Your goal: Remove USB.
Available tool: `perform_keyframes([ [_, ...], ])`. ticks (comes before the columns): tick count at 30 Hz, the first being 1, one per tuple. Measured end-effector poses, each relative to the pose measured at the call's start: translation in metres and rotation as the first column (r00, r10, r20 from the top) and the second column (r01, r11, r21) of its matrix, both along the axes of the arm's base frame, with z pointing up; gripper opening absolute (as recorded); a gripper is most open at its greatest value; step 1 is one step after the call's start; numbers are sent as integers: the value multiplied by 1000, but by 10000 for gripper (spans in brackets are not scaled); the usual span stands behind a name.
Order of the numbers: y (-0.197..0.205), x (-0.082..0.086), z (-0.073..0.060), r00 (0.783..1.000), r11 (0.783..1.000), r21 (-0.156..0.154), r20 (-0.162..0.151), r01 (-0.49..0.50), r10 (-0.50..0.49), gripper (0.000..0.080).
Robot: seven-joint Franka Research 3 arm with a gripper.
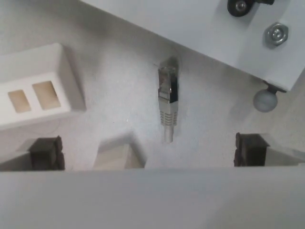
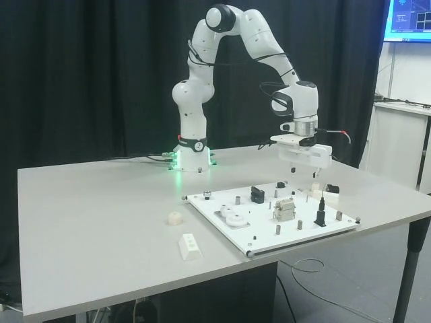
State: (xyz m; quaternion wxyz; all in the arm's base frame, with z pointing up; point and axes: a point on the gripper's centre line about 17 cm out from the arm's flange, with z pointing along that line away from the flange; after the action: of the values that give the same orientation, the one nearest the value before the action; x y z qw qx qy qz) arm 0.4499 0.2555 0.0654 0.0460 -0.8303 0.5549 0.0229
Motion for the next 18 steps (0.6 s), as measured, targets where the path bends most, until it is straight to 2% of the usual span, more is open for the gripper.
perform_keyframes([
  [18, 1, 0, 0, 1000, 1000, 0, 2, -10, 10, 800],
])
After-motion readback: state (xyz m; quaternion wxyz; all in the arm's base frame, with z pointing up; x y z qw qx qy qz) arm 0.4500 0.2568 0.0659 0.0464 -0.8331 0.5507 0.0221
